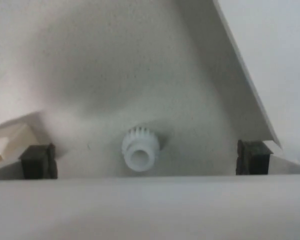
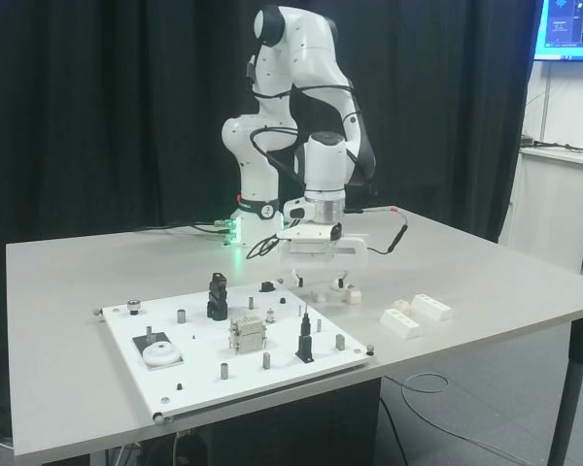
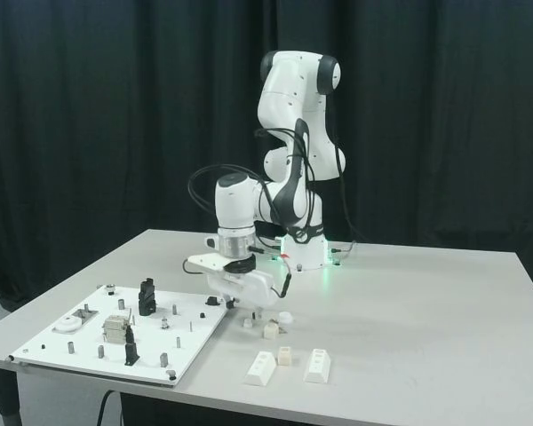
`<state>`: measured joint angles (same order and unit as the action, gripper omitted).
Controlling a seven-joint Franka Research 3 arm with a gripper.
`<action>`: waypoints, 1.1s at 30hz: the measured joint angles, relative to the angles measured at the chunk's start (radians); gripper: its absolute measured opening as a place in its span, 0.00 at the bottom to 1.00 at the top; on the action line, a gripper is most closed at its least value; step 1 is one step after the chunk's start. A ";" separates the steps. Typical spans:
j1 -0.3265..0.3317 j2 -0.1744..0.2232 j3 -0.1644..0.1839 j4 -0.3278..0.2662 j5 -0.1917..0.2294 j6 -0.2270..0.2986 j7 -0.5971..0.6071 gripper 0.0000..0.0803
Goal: Pick small gear.
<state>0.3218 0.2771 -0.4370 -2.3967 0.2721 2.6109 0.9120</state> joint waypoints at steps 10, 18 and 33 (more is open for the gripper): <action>0.002 0.022 0.002 -0.013 0.000 0.034 0.000 1.00; 0.002 0.044 0.015 -0.014 0.000 0.057 0.000 1.00; 0.001 0.072 0.029 -0.021 0.008 0.090 0.004 1.00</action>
